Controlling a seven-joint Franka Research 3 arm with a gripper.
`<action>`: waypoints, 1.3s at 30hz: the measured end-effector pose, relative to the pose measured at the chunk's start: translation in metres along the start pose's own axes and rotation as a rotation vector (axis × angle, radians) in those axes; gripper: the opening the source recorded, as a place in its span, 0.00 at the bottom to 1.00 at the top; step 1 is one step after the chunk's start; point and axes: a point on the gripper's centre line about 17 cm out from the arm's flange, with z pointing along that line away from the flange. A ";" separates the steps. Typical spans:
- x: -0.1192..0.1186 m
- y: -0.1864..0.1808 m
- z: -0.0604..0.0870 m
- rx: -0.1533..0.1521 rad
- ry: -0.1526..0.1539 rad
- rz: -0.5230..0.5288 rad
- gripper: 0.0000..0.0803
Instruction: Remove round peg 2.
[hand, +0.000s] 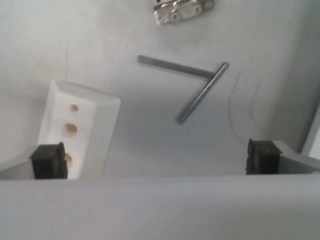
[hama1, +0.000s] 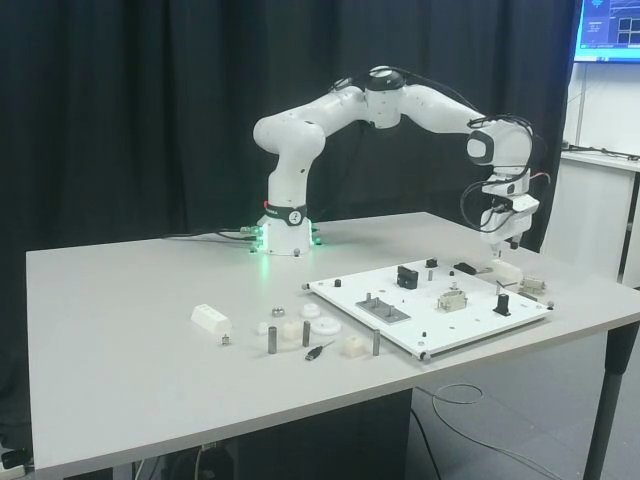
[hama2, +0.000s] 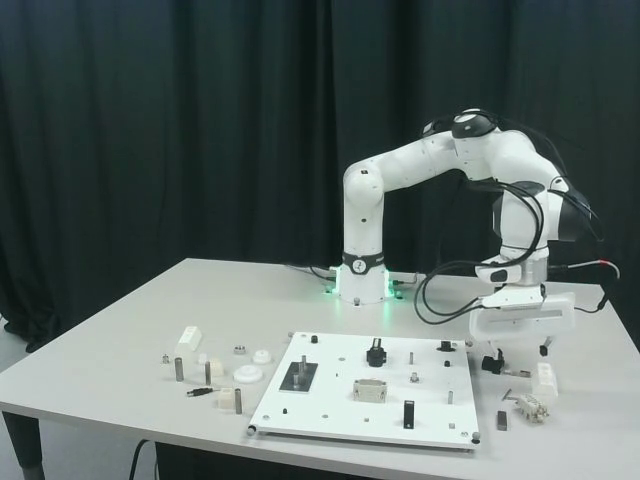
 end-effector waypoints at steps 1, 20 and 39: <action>0.002 0.002 -0.001 -0.001 0.003 0.003 1.00; 0.054 0.079 -0.003 -0.037 0.065 -0.004 1.00; 0.074 0.142 0.017 -0.056 0.036 0.015 1.00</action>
